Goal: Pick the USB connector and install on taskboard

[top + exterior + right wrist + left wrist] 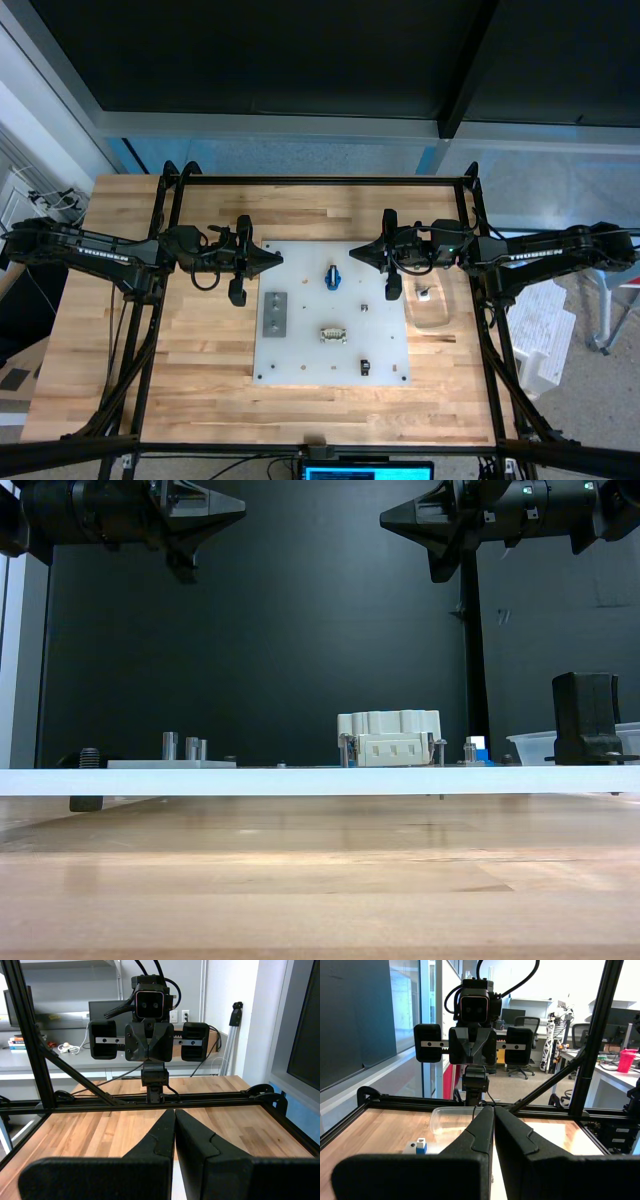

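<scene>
Robotics lab; office chairs (522,1066), monitor (511,1015); black-framed wooden bench (200,390)

The left arm (90,250) reaches in level from the left side of the taskboard (300,360). The left gripper (274,259) hangs high above the board's far left edge, its fingers pressed together. The right arm (545,248) mirrors it from the board's right side. The right gripper (356,253) hangs high above the board's far part, fingers likewise pressed together. The two tips point at each other, apart.
</scene>
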